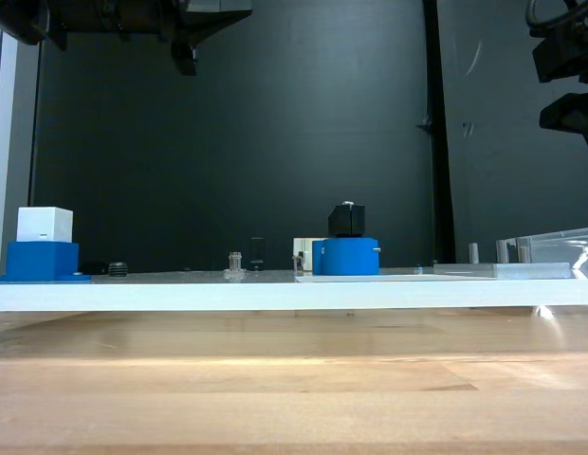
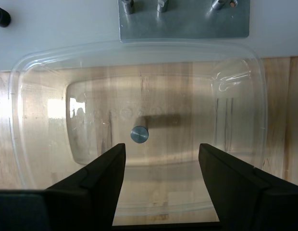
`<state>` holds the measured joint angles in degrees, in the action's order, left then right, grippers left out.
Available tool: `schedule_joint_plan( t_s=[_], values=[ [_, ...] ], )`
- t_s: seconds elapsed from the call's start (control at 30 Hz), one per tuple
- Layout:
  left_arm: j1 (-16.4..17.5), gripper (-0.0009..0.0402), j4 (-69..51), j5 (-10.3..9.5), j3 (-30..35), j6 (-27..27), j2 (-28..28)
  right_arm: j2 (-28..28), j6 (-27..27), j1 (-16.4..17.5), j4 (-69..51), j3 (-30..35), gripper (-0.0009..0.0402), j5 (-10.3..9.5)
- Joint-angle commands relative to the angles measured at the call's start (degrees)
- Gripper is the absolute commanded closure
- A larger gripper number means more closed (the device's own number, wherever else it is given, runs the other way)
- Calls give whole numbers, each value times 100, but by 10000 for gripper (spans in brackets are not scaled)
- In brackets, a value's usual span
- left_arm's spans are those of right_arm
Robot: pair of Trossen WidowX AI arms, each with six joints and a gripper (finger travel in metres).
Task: Pick the 16mm cylinder and install on the taskboard
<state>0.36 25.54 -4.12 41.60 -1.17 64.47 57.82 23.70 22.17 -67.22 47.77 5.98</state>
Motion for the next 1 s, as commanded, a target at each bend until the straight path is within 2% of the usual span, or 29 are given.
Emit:
schedule_joint_plan(
  t_s=[0.03, 0.8, 1.0],
  values=[
    [2, 393, 2, 2, 0, 0, 2, 11, -2, 9, 22, -2, 167, 4],
    [0, 393, 0, 2, 0, 0, 2, 85, 9, 74, 74, -149, 165, 2],
    [2, 393, 2, 2, 0, 0, 2, 273, 11, 105, 129, -208, 165, 2]
  ],
)
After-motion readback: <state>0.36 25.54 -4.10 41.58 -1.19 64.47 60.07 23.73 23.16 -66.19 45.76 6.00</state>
